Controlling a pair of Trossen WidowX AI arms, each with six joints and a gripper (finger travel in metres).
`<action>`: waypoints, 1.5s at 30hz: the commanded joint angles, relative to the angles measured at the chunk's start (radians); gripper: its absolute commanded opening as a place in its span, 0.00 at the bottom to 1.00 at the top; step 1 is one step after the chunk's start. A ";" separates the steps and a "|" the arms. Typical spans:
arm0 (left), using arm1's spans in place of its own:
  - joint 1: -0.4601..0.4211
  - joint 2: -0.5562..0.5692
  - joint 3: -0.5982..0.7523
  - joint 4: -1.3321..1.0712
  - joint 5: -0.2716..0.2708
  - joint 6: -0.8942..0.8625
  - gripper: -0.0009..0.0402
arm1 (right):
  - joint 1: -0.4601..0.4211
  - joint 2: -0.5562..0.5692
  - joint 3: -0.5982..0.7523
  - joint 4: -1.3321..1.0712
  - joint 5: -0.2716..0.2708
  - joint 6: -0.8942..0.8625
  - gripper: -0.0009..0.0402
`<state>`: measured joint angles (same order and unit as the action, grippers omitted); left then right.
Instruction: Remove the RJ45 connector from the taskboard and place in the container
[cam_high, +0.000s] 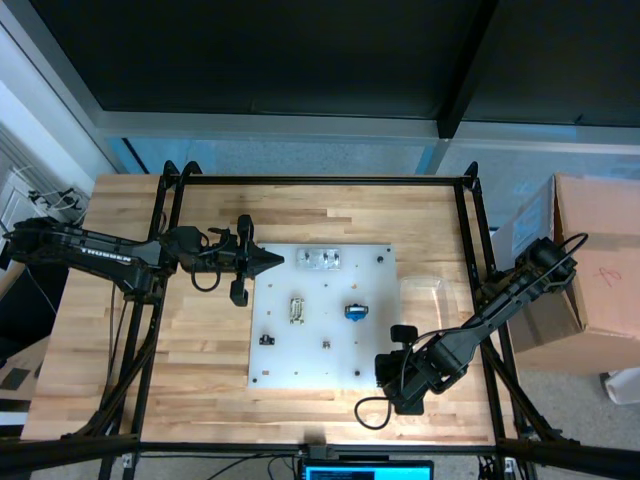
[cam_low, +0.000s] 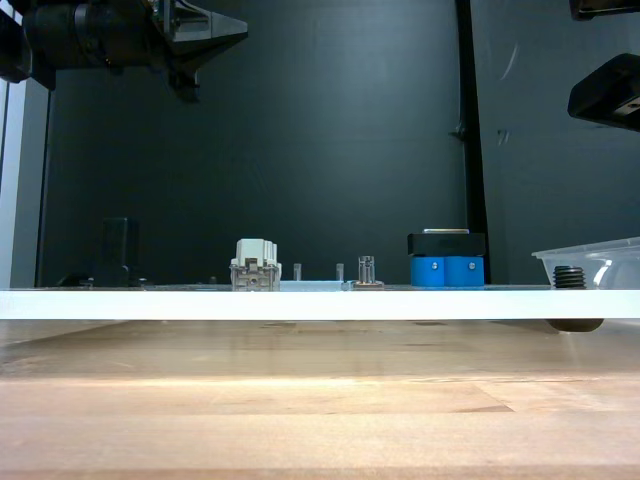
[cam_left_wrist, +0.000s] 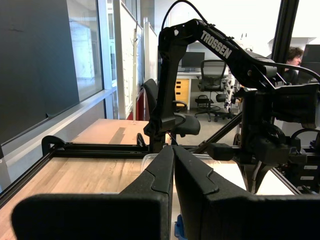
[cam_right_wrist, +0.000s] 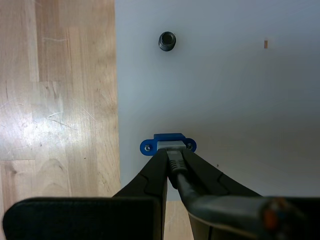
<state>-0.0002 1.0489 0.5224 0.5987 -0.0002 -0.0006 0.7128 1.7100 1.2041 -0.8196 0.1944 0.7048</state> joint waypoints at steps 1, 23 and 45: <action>0.000 0.000 0.000 0.000 0.000 0.000 0.02 | 0.000 0.001 0.000 0.002 -0.002 0.001 0.03; 0.000 0.000 0.000 0.000 0.000 0.000 0.02 | -0.007 -0.078 0.011 -0.036 0.023 0.002 0.02; 0.000 0.000 0.000 0.001 0.000 0.000 0.02 | 0.003 -0.232 0.010 -0.121 0.013 0.022 0.02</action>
<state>-0.0002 1.0489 0.5228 0.5991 -0.0002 -0.0002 0.7090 1.4792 1.2140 -0.9386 0.2127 0.7208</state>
